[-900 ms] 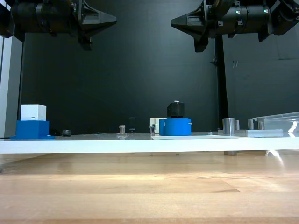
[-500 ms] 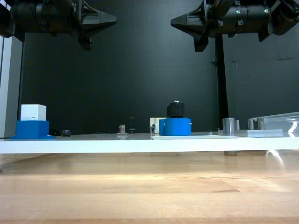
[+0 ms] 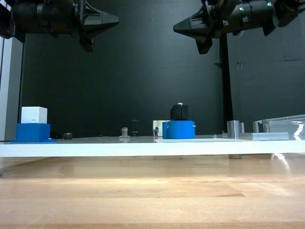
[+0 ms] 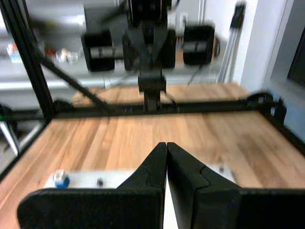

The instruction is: Remove the 16mm cylinder and place in the container

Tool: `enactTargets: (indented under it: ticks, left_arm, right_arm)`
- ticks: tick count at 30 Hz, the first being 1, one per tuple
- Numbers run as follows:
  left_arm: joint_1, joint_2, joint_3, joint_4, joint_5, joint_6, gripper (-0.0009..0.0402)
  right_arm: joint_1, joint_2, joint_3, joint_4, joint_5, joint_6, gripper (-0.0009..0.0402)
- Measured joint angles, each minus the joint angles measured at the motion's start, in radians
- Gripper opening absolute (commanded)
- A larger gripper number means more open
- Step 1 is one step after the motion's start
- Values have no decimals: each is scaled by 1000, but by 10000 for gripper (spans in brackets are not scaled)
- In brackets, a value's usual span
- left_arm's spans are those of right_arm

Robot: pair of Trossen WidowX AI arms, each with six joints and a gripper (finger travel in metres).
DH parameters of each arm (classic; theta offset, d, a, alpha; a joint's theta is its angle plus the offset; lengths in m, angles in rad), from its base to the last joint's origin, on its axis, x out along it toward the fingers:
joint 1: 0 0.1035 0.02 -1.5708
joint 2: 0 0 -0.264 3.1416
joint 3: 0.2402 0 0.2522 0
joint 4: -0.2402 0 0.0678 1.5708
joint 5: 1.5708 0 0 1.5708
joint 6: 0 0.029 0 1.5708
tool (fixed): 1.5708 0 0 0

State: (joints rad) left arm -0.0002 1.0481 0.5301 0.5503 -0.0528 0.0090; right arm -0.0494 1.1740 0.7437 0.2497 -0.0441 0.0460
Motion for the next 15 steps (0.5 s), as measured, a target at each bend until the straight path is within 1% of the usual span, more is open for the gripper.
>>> enactTargets:
  ticks: [4,9,10,12,13,15]
  left_arm:
    - [0,0,0,0,0,0,0]
    - [0,0,0,0,0,0,0]
    - [0,0,0,0,0,0,0]
    - [0,0,0,0,0,0,0]
    - [0,0,0,0,0,0,0]
    - [0,0,0,0,0,0,0]
  right_arm:
    - [13,0,75,-220,26,1,0]
    - [45,5,171,-475,31,48,0]
    - [54,11,190,-524,41,61,0]
    - [74,32,235,-628,72,79,0]
    - [84,47,263,-679,79,80,0]
    - [103,87,322,-785,79,83,0]
